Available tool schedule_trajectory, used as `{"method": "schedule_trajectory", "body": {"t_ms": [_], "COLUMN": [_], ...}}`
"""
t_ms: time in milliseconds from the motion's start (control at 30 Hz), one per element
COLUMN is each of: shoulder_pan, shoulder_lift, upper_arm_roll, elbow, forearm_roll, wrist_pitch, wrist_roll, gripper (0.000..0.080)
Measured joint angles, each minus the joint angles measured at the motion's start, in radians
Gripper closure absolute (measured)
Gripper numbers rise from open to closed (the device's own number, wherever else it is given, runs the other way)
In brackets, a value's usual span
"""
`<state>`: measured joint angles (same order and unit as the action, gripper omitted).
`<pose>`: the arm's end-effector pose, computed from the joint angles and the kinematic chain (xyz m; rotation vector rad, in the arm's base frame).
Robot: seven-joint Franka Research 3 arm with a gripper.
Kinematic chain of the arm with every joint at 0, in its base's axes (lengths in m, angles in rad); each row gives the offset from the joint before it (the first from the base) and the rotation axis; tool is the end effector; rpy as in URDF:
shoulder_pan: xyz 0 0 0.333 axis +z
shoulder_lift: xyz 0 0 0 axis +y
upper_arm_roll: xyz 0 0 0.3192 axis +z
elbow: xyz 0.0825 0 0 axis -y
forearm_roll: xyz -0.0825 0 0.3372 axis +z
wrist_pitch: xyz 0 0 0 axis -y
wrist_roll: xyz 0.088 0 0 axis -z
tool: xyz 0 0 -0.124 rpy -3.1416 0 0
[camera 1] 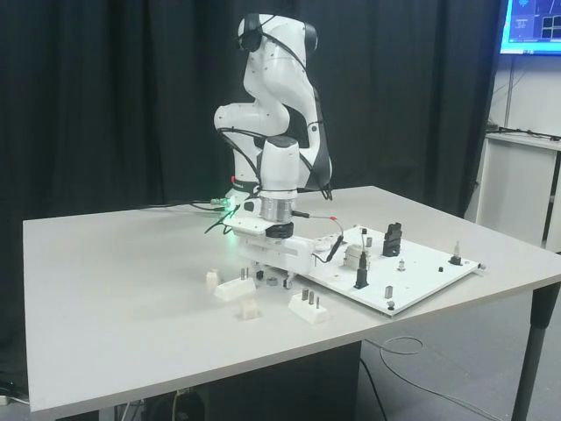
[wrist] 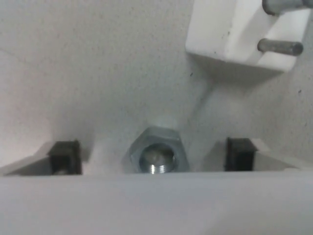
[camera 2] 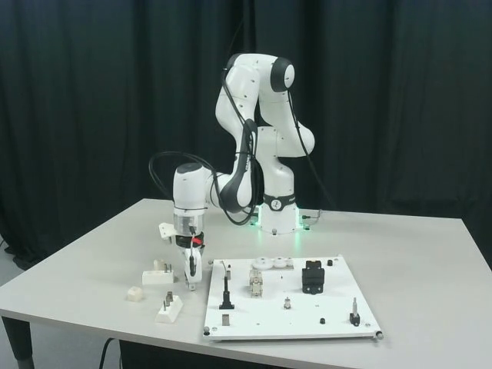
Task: Pick bolt 4.
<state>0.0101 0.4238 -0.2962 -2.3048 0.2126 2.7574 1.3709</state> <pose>0.4871 -0.1542 0.2028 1.9213 -2.4827 0.1051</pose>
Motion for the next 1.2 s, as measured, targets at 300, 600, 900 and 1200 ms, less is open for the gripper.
{"method": "schedule_trajectory", "body": {"t_ms": [300, 600, 900, 1200], "shoulder_pan": [-0.003, -0.006, -0.006, -0.005], "shoulder_lift": [0.005, 0.002, -0.005, -0.048], "upper_arm_roll": [-0.002, -0.007, -0.010, -0.010], "elbow": [-0.001, -0.001, 0.007, 0.014], "forearm_roll": [0.064, 0.130, 0.172, 0.172], "wrist_pitch": [-0.004, -0.019, -0.021, -0.057], "wrist_roll": [-0.075, -0.164, -0.186, -0.186], "gripper": [0.0310, 0.0565, 0.0564, 0.0574]}}
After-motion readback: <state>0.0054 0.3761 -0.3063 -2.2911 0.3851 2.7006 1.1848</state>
